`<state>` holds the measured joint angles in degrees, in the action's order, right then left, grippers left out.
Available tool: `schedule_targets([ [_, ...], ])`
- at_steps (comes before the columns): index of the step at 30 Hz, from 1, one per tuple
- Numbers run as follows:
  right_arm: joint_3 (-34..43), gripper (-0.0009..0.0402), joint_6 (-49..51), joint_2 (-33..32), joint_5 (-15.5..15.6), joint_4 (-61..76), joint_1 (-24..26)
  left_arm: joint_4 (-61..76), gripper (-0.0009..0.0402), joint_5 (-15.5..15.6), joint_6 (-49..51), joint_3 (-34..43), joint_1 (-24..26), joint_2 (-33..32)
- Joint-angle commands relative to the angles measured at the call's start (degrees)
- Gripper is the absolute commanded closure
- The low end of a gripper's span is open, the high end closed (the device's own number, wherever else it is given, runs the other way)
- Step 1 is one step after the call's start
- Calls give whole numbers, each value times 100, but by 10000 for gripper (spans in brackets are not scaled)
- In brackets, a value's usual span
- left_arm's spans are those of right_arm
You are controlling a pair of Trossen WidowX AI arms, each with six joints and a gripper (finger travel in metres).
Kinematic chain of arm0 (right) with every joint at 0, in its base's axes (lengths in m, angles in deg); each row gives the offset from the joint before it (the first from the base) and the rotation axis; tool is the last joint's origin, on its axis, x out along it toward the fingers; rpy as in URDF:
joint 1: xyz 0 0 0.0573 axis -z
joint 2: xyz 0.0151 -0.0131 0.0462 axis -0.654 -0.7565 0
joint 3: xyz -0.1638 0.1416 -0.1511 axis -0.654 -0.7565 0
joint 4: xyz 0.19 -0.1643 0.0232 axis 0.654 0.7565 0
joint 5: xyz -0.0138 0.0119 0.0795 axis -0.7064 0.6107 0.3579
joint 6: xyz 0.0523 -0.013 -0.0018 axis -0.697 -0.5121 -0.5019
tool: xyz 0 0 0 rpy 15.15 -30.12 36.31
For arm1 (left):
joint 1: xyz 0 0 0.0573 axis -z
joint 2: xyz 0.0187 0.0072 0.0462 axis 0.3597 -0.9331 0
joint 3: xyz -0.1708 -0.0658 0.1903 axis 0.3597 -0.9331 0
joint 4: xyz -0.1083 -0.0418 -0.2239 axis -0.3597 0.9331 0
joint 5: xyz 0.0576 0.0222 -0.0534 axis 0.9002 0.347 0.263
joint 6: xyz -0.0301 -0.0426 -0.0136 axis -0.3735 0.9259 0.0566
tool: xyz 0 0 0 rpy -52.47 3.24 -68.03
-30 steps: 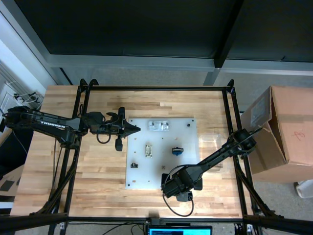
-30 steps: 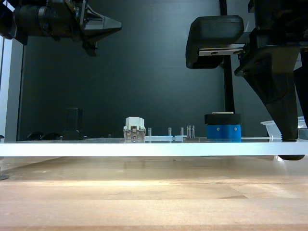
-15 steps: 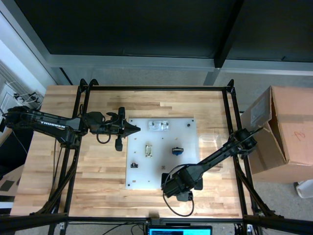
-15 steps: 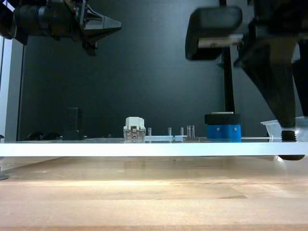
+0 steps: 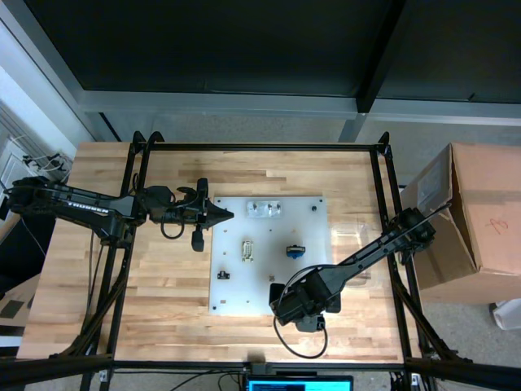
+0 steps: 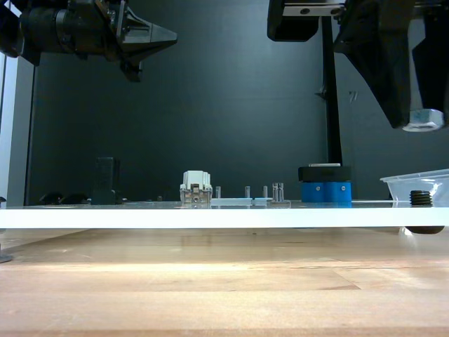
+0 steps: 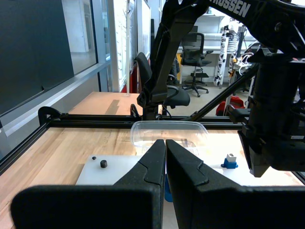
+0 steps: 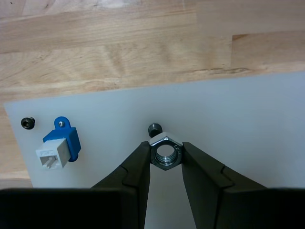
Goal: Pick the M12 nut and place it on its threads and fasten
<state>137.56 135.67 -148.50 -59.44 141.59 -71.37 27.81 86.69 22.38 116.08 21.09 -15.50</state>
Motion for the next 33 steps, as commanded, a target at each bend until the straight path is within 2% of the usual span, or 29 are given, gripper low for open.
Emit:
schedule_targets([
  [1,-2,362,0,-9,2,-2,4,2,393,-2,-2,0,0,0],
  [7,-4,361,0,-11,13,-9,37,2,393,-2,-2,0,0,0],
  [11,-15,362,-2,-94,177,-15,129,0,393,-2,-2,0,0,0],
  [33,-680,362,-2,-129,170,-673,168,0,393,-2,-2,0,0,0],
])
